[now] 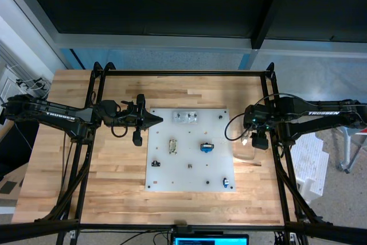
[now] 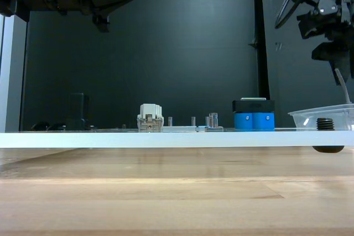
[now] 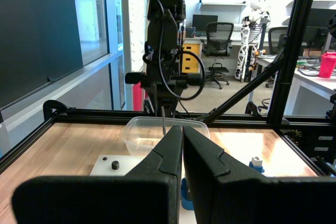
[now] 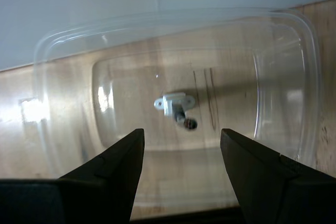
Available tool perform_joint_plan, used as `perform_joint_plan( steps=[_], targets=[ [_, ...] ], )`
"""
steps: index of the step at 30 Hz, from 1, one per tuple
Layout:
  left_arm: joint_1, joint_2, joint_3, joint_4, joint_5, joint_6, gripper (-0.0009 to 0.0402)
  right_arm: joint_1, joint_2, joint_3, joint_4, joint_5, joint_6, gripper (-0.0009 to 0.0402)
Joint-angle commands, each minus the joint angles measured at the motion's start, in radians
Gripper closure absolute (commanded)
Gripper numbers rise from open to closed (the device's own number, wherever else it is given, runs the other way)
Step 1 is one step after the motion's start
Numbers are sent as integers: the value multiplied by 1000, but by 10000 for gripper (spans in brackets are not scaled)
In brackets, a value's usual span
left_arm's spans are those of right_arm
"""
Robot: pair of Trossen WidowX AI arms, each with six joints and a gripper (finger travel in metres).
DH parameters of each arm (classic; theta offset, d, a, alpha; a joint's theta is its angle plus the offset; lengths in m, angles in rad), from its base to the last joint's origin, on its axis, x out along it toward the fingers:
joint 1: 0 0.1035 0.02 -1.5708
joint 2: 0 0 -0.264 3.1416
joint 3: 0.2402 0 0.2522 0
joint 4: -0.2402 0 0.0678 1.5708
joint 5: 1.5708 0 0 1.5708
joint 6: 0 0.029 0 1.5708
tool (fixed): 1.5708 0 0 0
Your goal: Pick the RJ45 connector and install on taskboard
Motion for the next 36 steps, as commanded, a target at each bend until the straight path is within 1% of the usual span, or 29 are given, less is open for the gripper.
perform_joint_plan(
  steps=[1,6,16,18,22,26,32,36],
  targets=[
    [0,0,0,0,0,0,393,3,4,-33,41,12,-6,192],
    [0,0,0,0,0,0,393,7,20,-63,79,10,-2,193],
    [0,0,0,0,0,0,393,13,48,-72,90,9,2,193],
    [0,0,0,0,0,0,393,16,51,-80,101,3,16,193],
    [0,0,0,0,0,0,393,22,52,-102,119,3,45,193],
    [0,0,0,0,0,0,393,27,55,-114,127,2,51,193],
    [0,0,0,0,0,0,393,31,84,-114,134,2,57,194],
    [0,0,0,0,0,0,393,32,88,-116,148,4,73,201]
  ],
)
